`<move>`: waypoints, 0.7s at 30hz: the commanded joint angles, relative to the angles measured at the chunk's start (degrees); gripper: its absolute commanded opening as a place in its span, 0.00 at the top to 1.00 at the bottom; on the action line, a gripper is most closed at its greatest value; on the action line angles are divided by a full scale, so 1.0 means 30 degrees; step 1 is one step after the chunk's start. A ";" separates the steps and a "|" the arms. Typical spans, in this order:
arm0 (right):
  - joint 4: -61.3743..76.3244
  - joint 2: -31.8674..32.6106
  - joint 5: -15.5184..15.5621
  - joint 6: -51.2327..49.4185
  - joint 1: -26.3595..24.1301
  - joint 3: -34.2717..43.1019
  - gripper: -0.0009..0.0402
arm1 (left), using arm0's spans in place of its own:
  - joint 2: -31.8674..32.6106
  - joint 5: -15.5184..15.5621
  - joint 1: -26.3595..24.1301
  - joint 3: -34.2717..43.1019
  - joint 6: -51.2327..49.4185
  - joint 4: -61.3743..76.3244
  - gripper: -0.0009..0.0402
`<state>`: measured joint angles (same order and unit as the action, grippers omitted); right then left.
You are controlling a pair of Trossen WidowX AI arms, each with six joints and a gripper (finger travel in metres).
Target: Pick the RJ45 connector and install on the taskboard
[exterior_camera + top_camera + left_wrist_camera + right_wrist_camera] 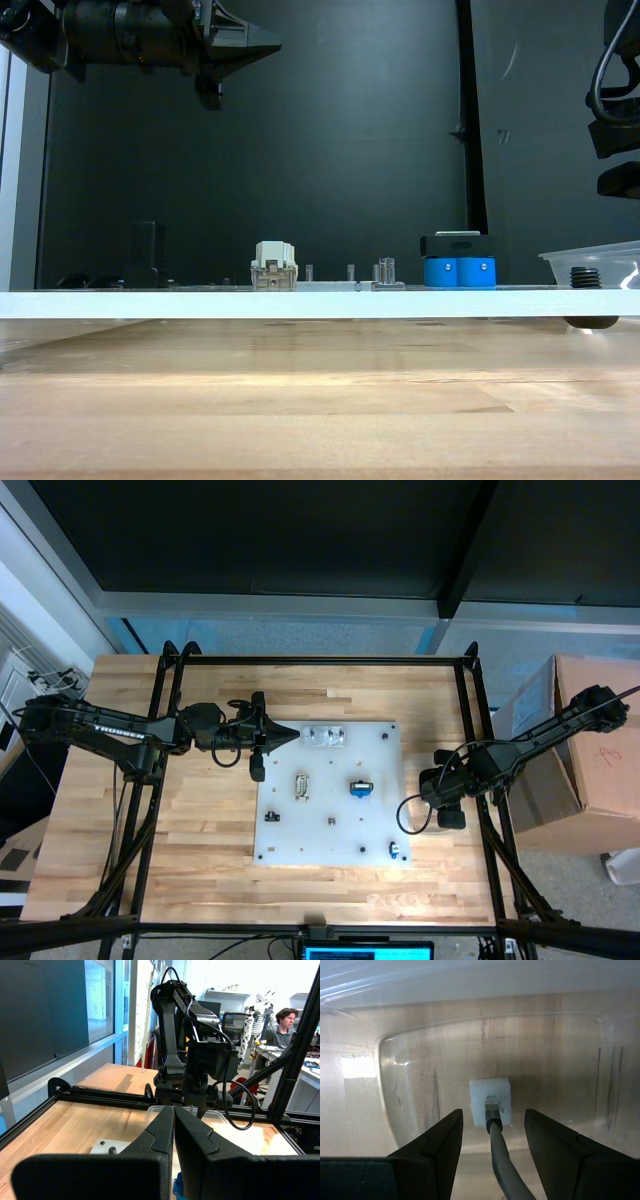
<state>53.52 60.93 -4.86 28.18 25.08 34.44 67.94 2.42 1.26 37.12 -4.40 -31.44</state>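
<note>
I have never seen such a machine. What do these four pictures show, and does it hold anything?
This is a two-armed robot at a wooden table; each arm ends in a two-finger gripper. One picture looks down from above, one level along the table, two from cameras on the arms. The left gripper hovers, shut and empty, over the white task board. The right gripper is open above a clear tray, where the RJ45 connector sits in a white foam block, held by neither gripper.

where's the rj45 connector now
Right wrist view shows the RJ45 connector unheld in foam in the clear tray right of the board, under the open right gripper; the shut left gripper hovers over its far-left corner.
</note>
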 commanded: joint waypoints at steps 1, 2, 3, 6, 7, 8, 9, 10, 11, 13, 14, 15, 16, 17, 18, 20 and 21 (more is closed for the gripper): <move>-0.0146 0.0000 -0.0036 -0.0022 0.0029 -0.0080 0.67 | 0.0007 0.0000 0.0007 0.0000 0.0007 0.0000 0.98; -0.0146 0.0000 -0.0044 0.0000 0.0029 -0.0080 0.70 | 0.0007 0.0000 0.0000 0.0000 0.0007 0.0000 0.98; -0.0153 -0.0007 -0.0044 0.0022 0.0029 -0.0080 0.73 | 0.0007 0.0000 0.0007 0.0000 0.0007 0.0000 0.98; -0.0153 -0.0007 -0.0036 0.0022 0.0029 -0.0080 0.84 | 0.0007 0.0000 0.0000 0.0000 0.0007 0.0000 0.98; -0.0153 -0.0007 -0.0036 0.0022 0.0029 -0.0080 0.88 | 0.0007 0.0000 0.0007 0.0000 0.0007 0.0000 0.98; -0.0153 -0.0007 -0.0036 0.0022 0.0029 -0.0080 0.92 | 0.0007 0.0000 0.0000 0.0000 0.0007 0.0000 0.98; -0.0153 -0.0015 -0.0029 0.0015 0.0029 -0.0080 0.96 | 0.0007 0.0000 0.0007 0.0000 0.0007 0.0000 0.98; -0.0153 -0.0029 -0.0029 0.0007 0.0029 -0.0080 0.99 | 0.0007 0.0000 0.0000 0.0000 0.0007 0.0000 0.98; -0.0146 -0.0029 -0.0029 0.0029 0.0029 -0.0080 0.98 | 0.0007 0.0000 0.0007 0.0000 0.0007 0.0000 0.98; -0.0146 -0.0044 -0.0022 0.0029 0.0029 -0.0080 0.95 | 0.0007 0.0000 0.0007 0.0000 0.0007 0.0000 0.98; -0.0146 -0.0066 -0.0015 0.0029 0.0029 -0.0080 0.95 | 0.0007 0.0000 0.0000 0.0000 0.0007 0.0000 0.98; -0.0146 -0.0080 -0.0007 0.0029 0.0029 -0.0073 0.95 | 0.0007 0.0000 0.0007 0.0000 0.0007 0.0000 0.98; -0.0095 -0.0146 -0.0015 0.0029 0.0029 -0.0022 0.95 | 0.0007 0.0000 0.0000 0.0000 0.0007 0.0000 0.98; -0.0073 -0.0175 -0.0007 0.0022 0.0029 0.0051 0.96 | 0.0007 0.0000 0.0007 0.0000 0.0007 0.0000 0.98; -0.0036 -0.0211 -0.0015 0.0022 0.0029 0.0168 0.96 | 0.0007 0.0000 0.0000 0.0000 0.0007 0.0000 0.98; -0.0015 -0.0372 0.0000 0.0029 0.0029 0.0372 0.98 | 0.0007 0.0000 0.0000 0.0000 0.0007 0.0000 0.98; 0.0015 -0.0444 -0.0007 0.0015 0.0029 0.0488 0.98 | 0.0007 0.0000 0.0007 0.0000 0.0007 0.0000 0.98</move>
<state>53.41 59.88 -4.91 28.21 25.17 35.40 67.94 2.42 1.26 37.10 -4.38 -31.44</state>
